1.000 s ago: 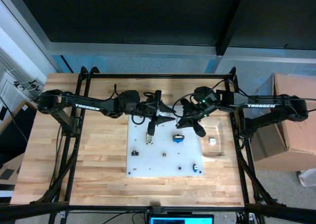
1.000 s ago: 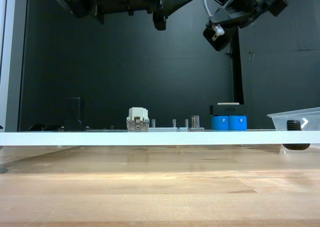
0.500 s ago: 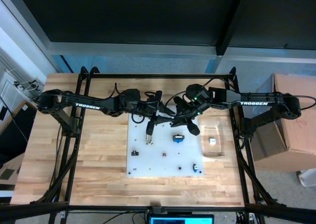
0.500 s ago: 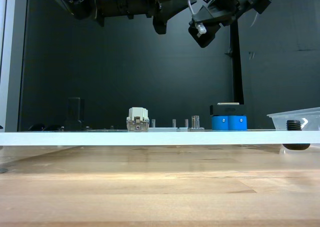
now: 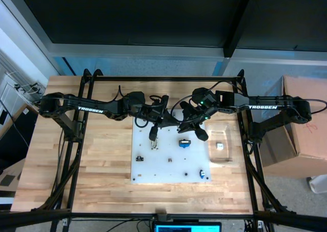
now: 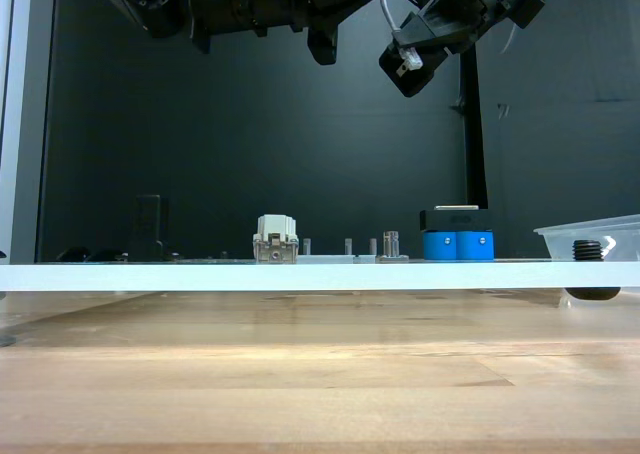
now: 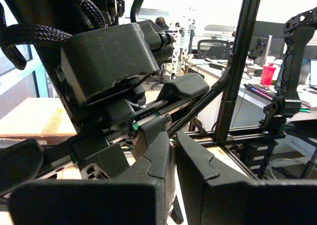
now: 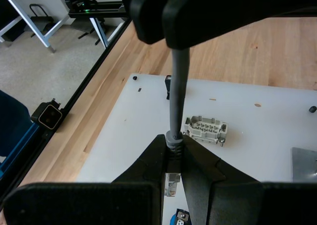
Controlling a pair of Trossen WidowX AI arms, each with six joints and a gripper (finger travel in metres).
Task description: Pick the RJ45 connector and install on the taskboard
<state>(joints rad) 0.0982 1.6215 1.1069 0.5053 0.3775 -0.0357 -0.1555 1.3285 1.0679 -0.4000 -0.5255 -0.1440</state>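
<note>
The RJ45 connector is a clear plug on a grey cable. My right gripper is shut on its boot, plug pointing down. My left gripper is shut on the same cable a short way up. Both meet high above the white taskboard, over its far middle, left gripper touching right gripper. In the low view the plug shows at the right gripper's tip, far above the board and clear of any seat. In the left wrist view the left fingers are pressed nearly together.
A beige multi-pin socket and a blue part stand on the board below the grippers, with small posts between them. A clear tray holding a small white piece lies right of the board. Black frame rails surround the table.
The right gripper carried the connector leftward to the left gripper, then held still. The left gripper, open before, has shut on the cable above the plug.
</note>
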